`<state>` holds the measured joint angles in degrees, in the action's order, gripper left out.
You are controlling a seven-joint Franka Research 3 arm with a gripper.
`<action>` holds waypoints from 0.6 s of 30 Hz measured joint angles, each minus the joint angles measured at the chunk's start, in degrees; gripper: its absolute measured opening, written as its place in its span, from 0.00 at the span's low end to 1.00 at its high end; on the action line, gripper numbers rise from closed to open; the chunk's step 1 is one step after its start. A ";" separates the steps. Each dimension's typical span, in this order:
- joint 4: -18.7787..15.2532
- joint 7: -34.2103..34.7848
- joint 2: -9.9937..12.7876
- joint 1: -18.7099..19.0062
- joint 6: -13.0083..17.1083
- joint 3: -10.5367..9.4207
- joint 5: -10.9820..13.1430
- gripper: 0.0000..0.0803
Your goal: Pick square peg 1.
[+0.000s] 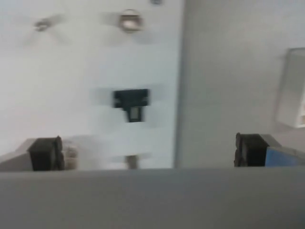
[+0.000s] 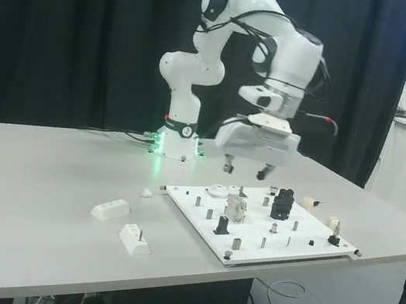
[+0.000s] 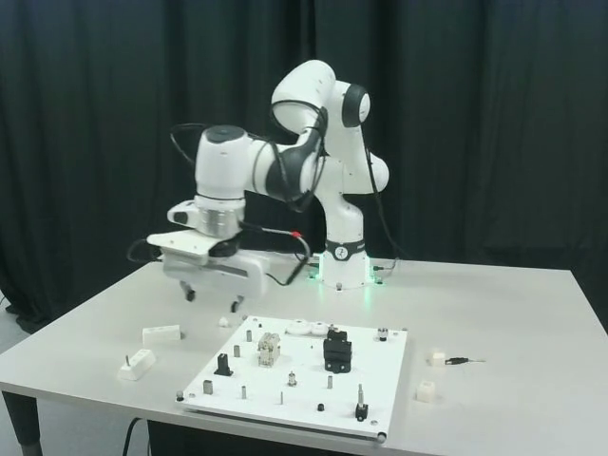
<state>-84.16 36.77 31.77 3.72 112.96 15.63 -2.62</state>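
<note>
While the hand (image 2: pixel 245 169) hung above the far part of the board (image 2: pixel 302 256), its fingers (image 1: pixel 46 153) stood spread, nothing between them.

Item: square peg 1. Location uncertain. Several small upright pegs stood on the white board, none marked; which was peg 1 could not be told. A black block (image 1: pixel 131 102) on the board lay in the wrist view between the fingertips and below them; whether it held the peg could not be told.

Item: board neighbours. Black fixture (image 2: pixel 282 203), grey block (image 2: pixel 236 207), white disc (image 2: pixel 219 190), all close together on the board.

Item: loose white pieces (image 2: pixel 110 209) on the tabletop (image 2: pixel 42 171), well apart from the hand.

Risks, as judged:
- Wrong peg taken, since the pegs looked alike and stood near one another.
- Spread fingers striking a neighbouring fixture on descent, owing to the crowding.
- Off-centre descent tipping or jamming a slim peg in its hole.
- Board shifting if struck; whether it was fastened could not be told.
</note>
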 joint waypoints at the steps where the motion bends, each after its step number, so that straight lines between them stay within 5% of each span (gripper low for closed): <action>1: 0.18 -0.65 0.00 -0.56 0.00 0.00 0.00 1.00; 18: 0.32 -9.32 0.02 -8.53 -1.03 0.01 0.83 1.00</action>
<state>-83.84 27.45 31.79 -4.81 111.94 15.64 -1.79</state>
